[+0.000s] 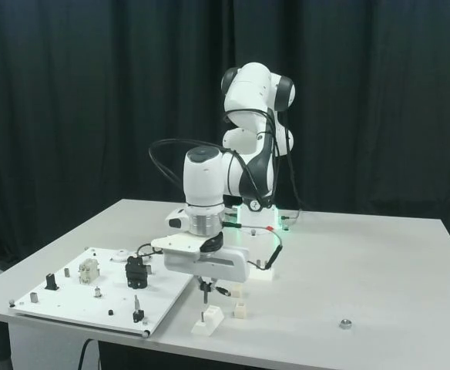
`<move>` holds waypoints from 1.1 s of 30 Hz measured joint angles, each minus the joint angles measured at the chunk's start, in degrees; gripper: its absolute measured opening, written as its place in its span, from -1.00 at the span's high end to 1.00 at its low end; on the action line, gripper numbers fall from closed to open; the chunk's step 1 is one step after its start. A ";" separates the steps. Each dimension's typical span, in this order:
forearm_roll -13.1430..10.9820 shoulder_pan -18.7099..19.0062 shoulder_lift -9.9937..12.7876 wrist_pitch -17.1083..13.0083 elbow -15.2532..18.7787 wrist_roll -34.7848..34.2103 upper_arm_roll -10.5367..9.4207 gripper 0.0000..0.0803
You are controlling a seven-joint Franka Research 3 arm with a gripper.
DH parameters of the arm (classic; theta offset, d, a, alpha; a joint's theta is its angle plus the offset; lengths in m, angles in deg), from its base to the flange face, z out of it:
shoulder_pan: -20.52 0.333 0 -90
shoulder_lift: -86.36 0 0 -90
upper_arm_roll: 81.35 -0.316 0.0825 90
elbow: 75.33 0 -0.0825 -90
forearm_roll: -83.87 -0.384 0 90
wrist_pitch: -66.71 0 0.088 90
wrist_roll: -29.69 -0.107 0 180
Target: Insert square peg 2.
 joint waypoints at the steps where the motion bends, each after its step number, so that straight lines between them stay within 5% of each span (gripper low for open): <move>1: 0.32 -0.07 -0.05 0.00 -0.08 0.00 0.13 0.81; 17: 6.48 -4.18 -3.19 1.91 -0.27 0.90 1.22 0.81; 33: 6.86 -10.20 -4.04 3.26 -0.19 8.35 1.20 0.81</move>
